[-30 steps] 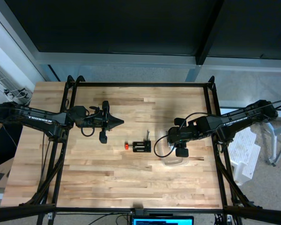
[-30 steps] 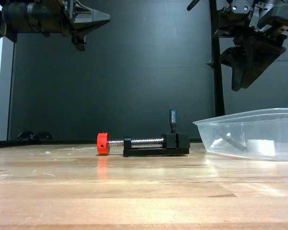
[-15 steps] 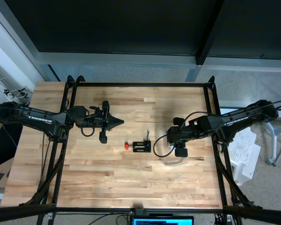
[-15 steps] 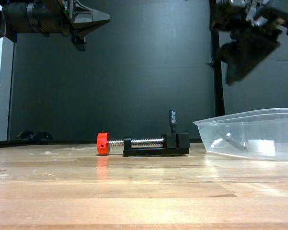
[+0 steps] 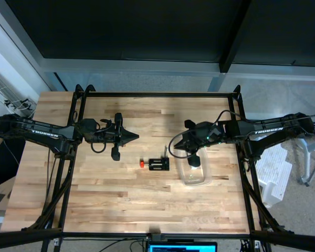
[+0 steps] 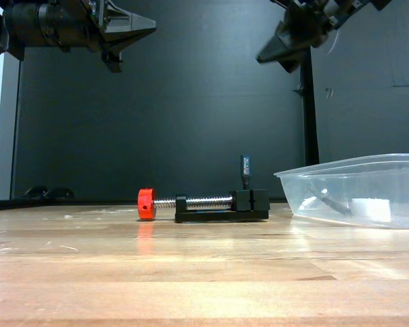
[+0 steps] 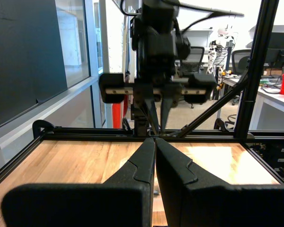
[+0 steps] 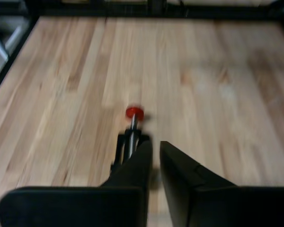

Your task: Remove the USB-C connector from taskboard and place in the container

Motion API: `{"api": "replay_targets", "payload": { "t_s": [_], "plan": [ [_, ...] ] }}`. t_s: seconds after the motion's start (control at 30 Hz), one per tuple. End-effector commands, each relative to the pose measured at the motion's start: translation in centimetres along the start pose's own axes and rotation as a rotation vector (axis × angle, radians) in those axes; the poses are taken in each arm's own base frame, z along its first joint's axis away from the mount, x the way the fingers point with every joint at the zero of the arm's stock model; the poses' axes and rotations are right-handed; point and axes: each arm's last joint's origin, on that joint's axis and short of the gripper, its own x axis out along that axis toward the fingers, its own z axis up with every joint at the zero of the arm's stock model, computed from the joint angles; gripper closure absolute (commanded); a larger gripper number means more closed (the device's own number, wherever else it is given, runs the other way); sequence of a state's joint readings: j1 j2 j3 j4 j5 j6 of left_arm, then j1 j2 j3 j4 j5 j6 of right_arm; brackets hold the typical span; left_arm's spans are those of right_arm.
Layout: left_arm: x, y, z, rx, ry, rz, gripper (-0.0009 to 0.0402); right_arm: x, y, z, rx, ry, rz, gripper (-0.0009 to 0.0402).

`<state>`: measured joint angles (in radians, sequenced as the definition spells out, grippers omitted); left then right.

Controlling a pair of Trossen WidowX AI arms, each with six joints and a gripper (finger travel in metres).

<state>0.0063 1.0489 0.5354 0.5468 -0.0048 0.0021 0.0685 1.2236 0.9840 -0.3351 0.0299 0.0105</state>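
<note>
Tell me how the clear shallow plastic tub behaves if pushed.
Thin-walled and nearly empty, the clear shallow plastic tub is probably light; low and wide, it would likely slide on the smooth wooden table rather than tip. Its walls may flex. The left tool hangs high at left; the right tool hangs high near the tub.

Smooth pale wood table (image 5: 121, 199), clear glossy plastic container (image 6: 341, 194), matt black taskboard (image 5: 159, 164) — bright metal screw (image 6: 203, 201)

Clear air over taskboard (image 5: 157, 164); left pincer (image 5: 137, 137), right pincer (image 5: 172, 148) high above
</note>
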Motion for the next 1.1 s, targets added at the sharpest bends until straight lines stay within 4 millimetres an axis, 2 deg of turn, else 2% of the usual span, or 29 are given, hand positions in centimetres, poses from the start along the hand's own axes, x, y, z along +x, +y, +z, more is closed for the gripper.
{"api": "replay_targets", "payload": {
  "t_s": [0.03,0.33,0.53,0.9,1.1],
  "plan": [
    [0.0,0.0,0.0,0.0,-0.001,0.0,0.0393,-0.2,-0.7,0.9,-0.013,-0.094,0.025,0.039],
    [0.0,0.0,0.0,0.0,-0.001,0.0,0.0393,-0.7,-2.8,3.0,-0.036,-0.323,0.02,0.0393],
    [0.0,0.0,0.0,0.0,0.0,0.0,0.0393,-0.8,-3.4,3.4,-0.043,-0.436,-0.006,0.0393],
    [0.0,0.0,0.0,0.0,-0.001,0.0,0.0393,0.0,-3.3,1.5,-0.024,-0.592,-0.007,0.0393],
    [0.0,0.0,0.0,0.0,-0.001,0.0,0.0393,0.0,-3.2,0.3,-0.028,-0.616,-0.009,0.0393]
  ]
}}
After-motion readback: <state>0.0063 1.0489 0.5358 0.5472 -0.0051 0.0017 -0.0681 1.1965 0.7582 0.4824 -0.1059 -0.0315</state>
